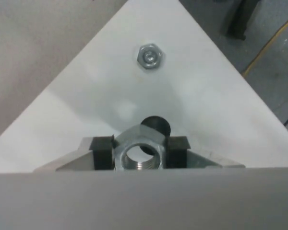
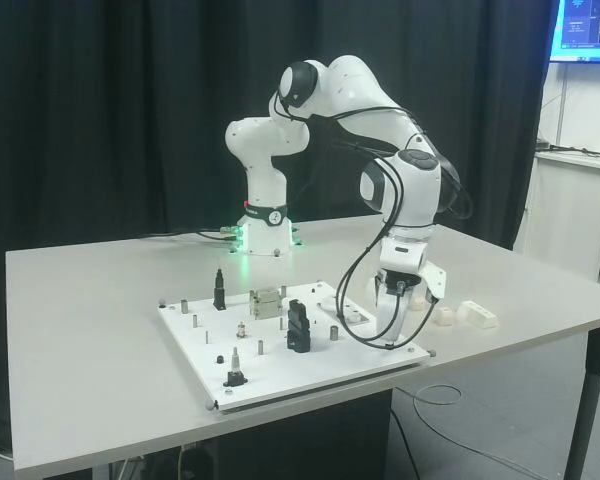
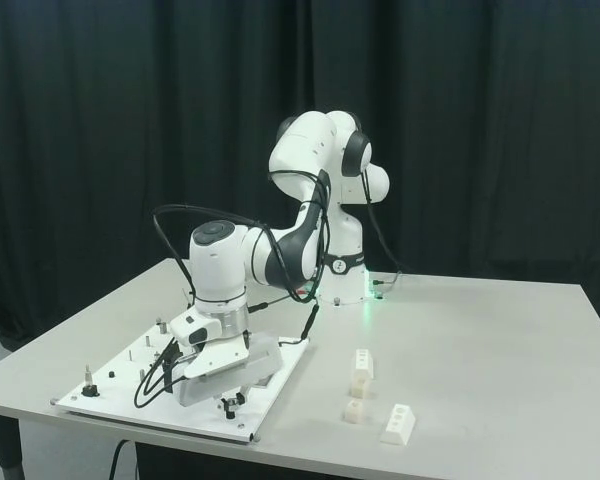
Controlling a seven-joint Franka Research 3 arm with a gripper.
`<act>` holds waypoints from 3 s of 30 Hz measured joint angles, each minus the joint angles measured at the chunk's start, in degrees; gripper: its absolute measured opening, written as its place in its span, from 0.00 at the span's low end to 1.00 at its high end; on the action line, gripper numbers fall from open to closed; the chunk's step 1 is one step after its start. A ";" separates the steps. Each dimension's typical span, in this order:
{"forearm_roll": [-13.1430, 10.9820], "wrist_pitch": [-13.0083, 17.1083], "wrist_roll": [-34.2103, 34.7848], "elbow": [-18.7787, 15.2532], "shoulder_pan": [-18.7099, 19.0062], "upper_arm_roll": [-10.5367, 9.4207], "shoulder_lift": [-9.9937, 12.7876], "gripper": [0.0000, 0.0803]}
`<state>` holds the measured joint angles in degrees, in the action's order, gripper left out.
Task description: Insert bolt 4.
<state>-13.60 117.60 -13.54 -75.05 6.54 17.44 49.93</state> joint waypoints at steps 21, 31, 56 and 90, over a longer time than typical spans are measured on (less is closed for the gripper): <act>0.00 0.68 1.83 0.00 -0.01 0.13 0.10 0.28; 0.00 1.81 1.88 0.00 -0.05 0.16 0.37 0.28; -0.15 1.76 7.30 -0.02 -0.06 0.08 0.46 0.28; -0.80 1.93 44.16 -0.04 -0.24 0.11 0.46 0.28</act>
<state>-14.40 119.53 30.63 -75.09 6.31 17.54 50.39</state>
